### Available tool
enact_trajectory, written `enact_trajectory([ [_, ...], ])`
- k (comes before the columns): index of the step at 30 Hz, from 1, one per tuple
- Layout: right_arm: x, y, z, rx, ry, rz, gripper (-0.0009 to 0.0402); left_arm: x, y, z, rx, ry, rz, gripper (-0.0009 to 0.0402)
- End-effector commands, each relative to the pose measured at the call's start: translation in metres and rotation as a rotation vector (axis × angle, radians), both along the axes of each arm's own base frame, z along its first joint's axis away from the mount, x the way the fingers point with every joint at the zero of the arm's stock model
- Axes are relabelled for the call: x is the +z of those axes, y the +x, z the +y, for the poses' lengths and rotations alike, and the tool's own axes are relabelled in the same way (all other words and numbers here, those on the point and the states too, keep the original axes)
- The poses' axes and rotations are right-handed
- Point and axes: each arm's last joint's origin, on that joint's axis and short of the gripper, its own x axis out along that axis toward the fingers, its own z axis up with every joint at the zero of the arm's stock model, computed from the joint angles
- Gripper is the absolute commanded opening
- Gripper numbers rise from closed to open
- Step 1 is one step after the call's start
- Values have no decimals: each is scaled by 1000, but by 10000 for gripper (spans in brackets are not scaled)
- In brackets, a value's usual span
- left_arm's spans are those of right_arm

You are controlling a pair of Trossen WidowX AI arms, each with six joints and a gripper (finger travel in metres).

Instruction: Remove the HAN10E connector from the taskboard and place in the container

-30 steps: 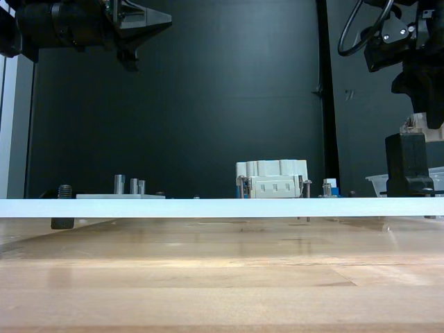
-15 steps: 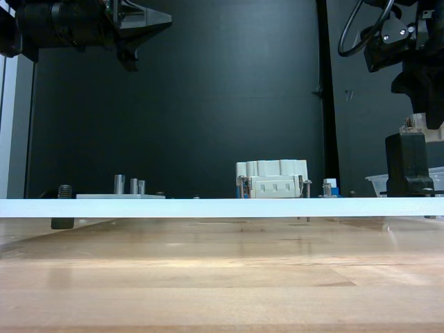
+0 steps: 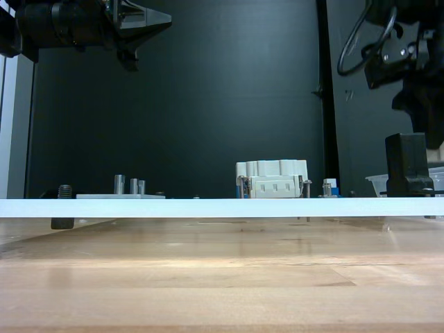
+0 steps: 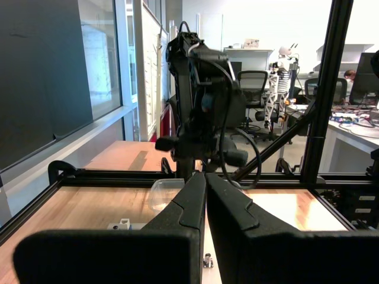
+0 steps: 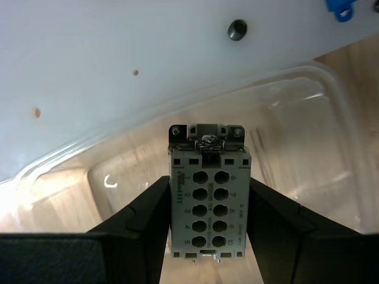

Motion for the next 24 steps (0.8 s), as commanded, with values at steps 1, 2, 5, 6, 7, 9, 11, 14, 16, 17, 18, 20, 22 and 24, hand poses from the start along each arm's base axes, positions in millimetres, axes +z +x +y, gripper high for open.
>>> enact_trajectory([
  [1, -13, -3, -1, -15, 2, 8, 5, 0, 0, 0, 0, 0, 0, 0],
  [2, -17, -4, -1, -17, 2, 15, 5, 0, 0, 0, 0, 0, 0, 0],
  [5, -28, -9, -2, -27, -2, 44, 5, 0, 0, 0, 0, 0, 0, 0],
  [6, -32, -10, -2, -29, -4, 52, 5, 0, 0, 0, 0, 0, 0, 0],
  [7, -35, -12, -3, -35, -1, 60, 6, 0, 0, 0, 0, 0, 0, 0],
  [9, -43, -14, -3, -39, 0, 65, 17, 0, 0, 0, 0, 0, 0, 0],
  [11, -51, -16, -4, -47, 3, 61, 36, 0, 0, 0, 0, 0, 0, 0],
  [14, -60, -19, -5, -69, 6, 57, 74, 0, 0, 0, 0, 0, 0, 0],
  [16, -63, -21, -5, -71, 6, 62, 98, 0, 0, 0, 0, 0, 0, 0],
  [17, -63, -21, -5, -71, 5, 61, 109, 0, 0, 0, 0, 0, 0, 0],
  [18, -64, -21, -5, -71, 6, 59, 120, 0, 0, 0, 0, 0, 0, 0],
  [20, -63, -20, -5, -70, 8, 53, 139, 0, 0, 0, 0, 0, 0, 0],
  [22, -63, -20, -5, -71, 9, 50, 154, 0, 0, 0, 0, 0, 0, 0],
  [24, -62, -19, -5, -71, 9, 49, 167, 0, 0, 0, 0, 0, 0, 0],
])
